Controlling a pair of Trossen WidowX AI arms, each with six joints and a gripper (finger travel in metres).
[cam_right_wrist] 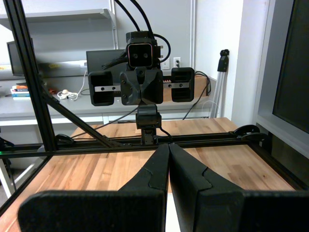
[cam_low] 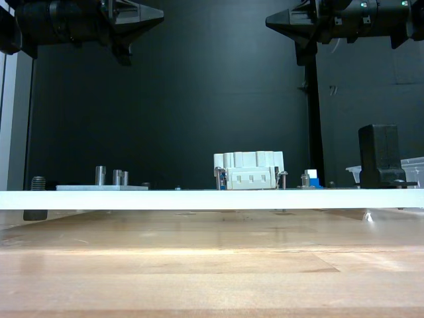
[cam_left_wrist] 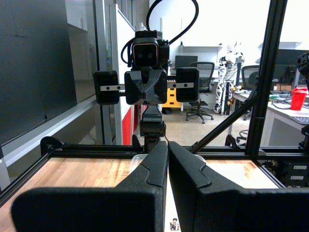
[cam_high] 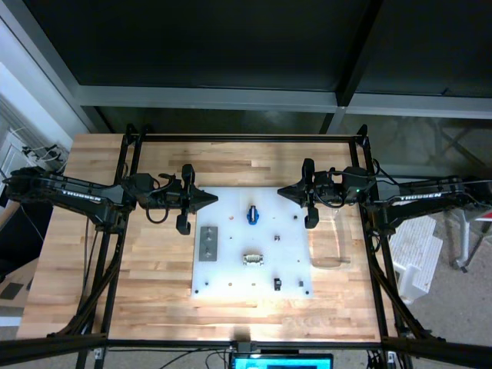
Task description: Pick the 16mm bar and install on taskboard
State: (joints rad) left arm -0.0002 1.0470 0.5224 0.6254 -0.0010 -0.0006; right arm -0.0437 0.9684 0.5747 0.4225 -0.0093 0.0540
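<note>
The left gripper [cam_high: 214, 198] hung pressed shut and empty, and the right gripper [cam_high: 280, 191] faced it tip to tip, likewise closed on nothing. The taskboard [cam_high: 231, 278] lay well below both. I couldn't spot the 16mm bar anywhere beneath them. By my reckoning the pick hadn't started, and finding the bar and descending came next.

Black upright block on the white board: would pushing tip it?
It may tip: the black upright block stands taller than wide. It looks rigid, perhaps plastic. Left claw and right claw, both shut, hang over the white board's far edge; I see no 16mm bar.
</note>
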